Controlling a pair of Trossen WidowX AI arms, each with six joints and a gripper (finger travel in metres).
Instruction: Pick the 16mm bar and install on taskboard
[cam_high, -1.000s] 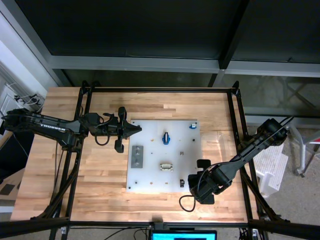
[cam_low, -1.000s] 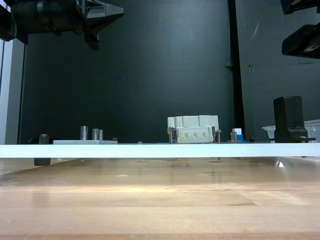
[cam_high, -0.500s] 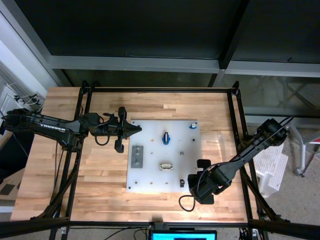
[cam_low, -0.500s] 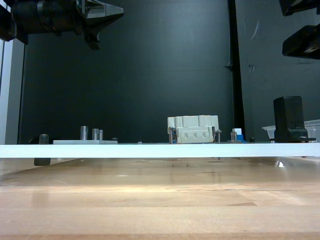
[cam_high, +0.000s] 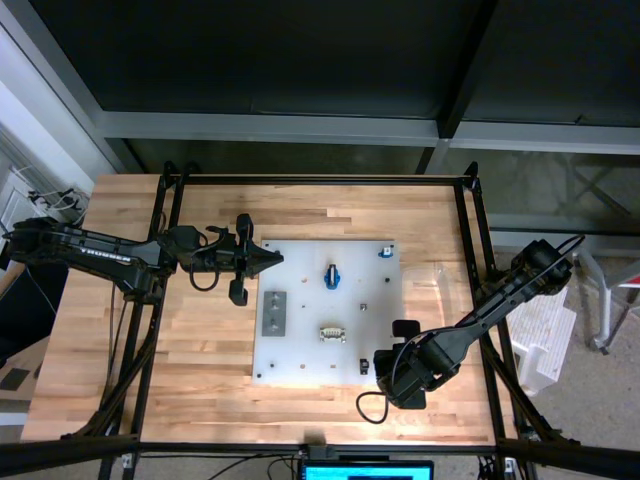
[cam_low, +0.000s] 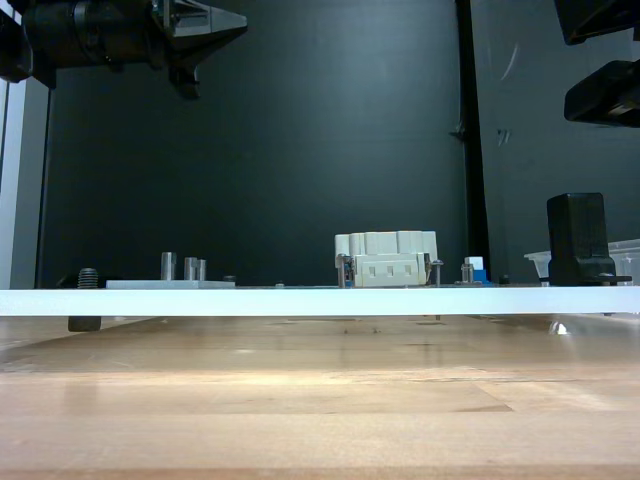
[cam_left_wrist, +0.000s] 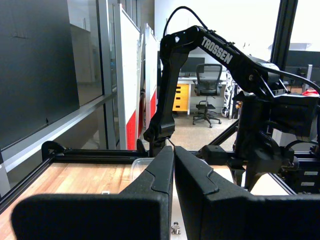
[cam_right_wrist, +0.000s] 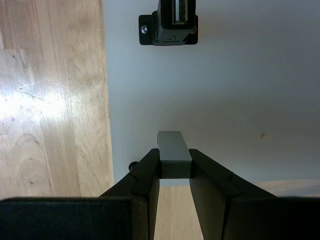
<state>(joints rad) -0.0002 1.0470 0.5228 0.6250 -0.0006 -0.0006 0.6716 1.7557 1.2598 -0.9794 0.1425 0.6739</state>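
Right fingers (cam_right_wrist: 144, 181) on bar (cam_right_wrist: 174, 150), left fingers (cam_left_wrist: 152, 182) together

high: overhead, facing away | low: table-level | wrists: close | shared: taskboard (cam_high: 305, 275)

the 16mm bar (cam_right_wrist: 175, 154) is a short grey metal block with a square-cut end, clamped between the jaws of the right gripper (cam_right_wrist: 175, 159) and pointing straight out along them. it hangs clear of any seat, over a bare patch at the near right corner of the white taskboard (cam_right_wrist: 235, 95), which lies flat on the wooden counter (cam_right_wrist: 50, 100). the left gripper (cam_high: 274, 259) hangs above the taskboard's far left edge with its jaws pressed together and nothing between them.
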